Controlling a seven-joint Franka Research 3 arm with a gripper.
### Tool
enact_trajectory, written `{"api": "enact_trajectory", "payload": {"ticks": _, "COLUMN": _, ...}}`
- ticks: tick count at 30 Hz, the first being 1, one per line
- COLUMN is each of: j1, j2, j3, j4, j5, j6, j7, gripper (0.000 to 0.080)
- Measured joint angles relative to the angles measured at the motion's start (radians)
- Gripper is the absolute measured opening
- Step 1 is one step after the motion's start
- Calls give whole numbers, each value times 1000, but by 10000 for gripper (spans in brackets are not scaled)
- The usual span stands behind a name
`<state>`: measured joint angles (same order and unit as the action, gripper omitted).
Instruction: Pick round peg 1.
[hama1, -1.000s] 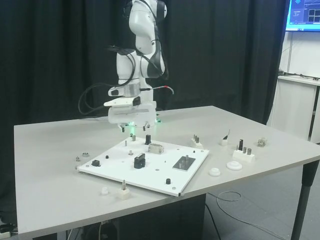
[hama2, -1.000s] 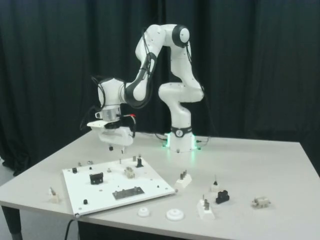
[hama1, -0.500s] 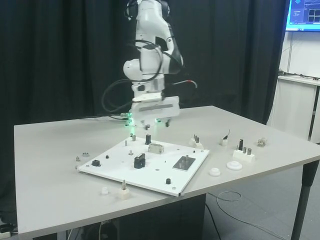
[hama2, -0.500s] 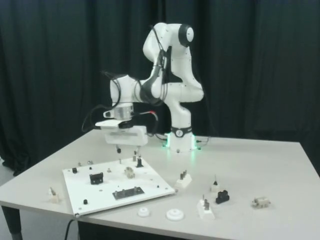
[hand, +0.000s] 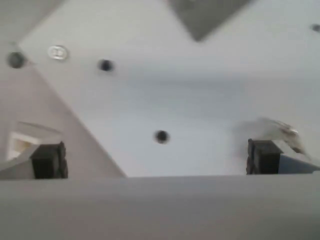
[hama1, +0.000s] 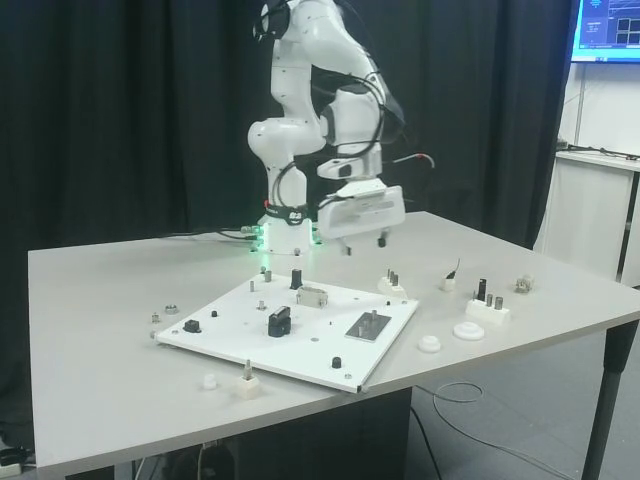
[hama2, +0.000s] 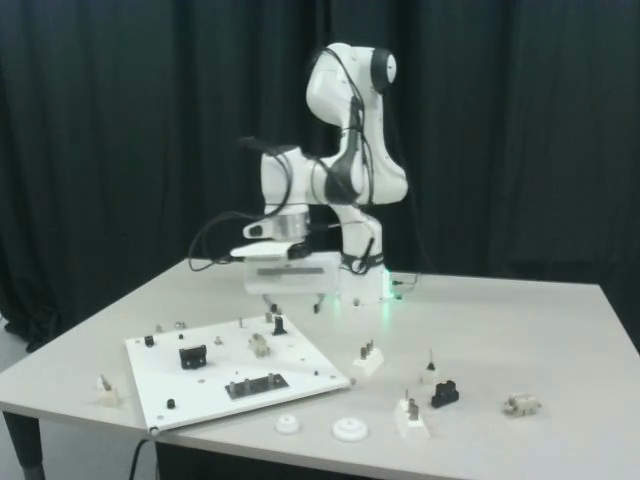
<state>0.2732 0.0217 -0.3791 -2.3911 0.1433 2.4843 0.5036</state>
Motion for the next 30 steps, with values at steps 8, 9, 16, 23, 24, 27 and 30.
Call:
{"api": "enact_trajectory", "payload": {"ticks": 8, "j1": 32, "j2": 16, "j3": 63, "j4": 27, "j5": 0, "j6": 2, "j7": 96, "gripper": 800}}
{"api": "enact_trajectory", "payload": {"ticks": 9, "j1": 34, "j2": 20, "j3": 70, "j4": 32, "j5": 0, "j6": 2, "j7": 106, "gripper": 800}}
{"api": "enact_trajectory", "payload": {"ticks": 16, "j1": 58, "j2": 54, "j3": 119, "j4": 71, "j5": 0, "j6": 2, "j7": 187, "gripper": 800}}
{"api": "enact_trajectory", "payload": {"ticks": 23, "j1": 85, "j2": 99, "j3": 159, "j4": 113, "j5": 0, "j6": 2, "j7": 265, "gripper": 800}}
{"api": "enact_trajectory", "payload": {"ticks": 24, "j1": 89, "j2": 106, "j3": 163, "j4": 119, "j5": 0, "j6": 2, "j7": 275, "gripper": 800}}
{"api": "enact_trajectory", "payload": {"ticks": 27, "j1": 104, "j2": 128, "j3": 175, "j4": 137, "j5": 0, "j6": 2, "j7": 303, "gripper": 800}}
{"api": "enact_trajectory", "payload": {"ticks": 30, "j1": 121, "j2": 150, "j3": 181, "j4": 156, "j5": 0, "j6": 2, "j7": 330, "gripper": 800}}
